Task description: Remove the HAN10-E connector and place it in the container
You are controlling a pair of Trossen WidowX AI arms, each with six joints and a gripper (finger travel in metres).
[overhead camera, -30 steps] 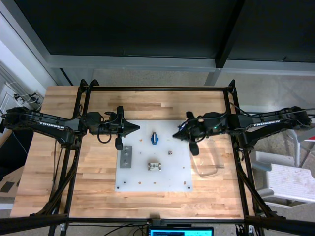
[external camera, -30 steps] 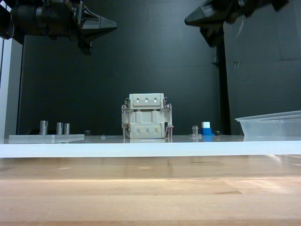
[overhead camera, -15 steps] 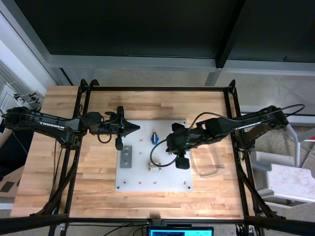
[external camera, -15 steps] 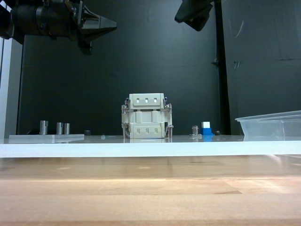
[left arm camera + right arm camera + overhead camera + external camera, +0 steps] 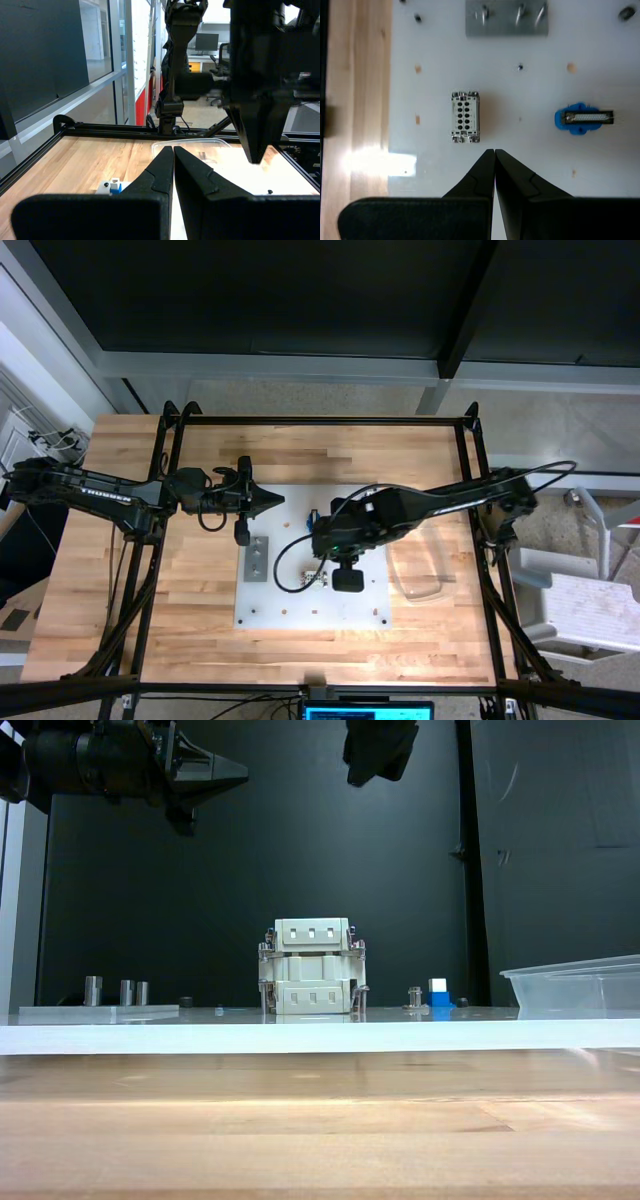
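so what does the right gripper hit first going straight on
Probably bare white board, just beside the HAN10-E connector, not on it; depth is unclear. The right gripper hangs shut above; left gripper is parked shut high at the left.

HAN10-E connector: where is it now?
High view: the HAN10-E connector stands on the white board, right of the grey plate. The right claw hangs high above it; the left claw sits over the board's far-left corner.

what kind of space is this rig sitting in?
Probably a robotics lab: framed wooden table, white task board carrying the HAN10-E connector, office monitor beyond. Left claw shut, above the board's far-left corner; right claw shut, high over the connector.
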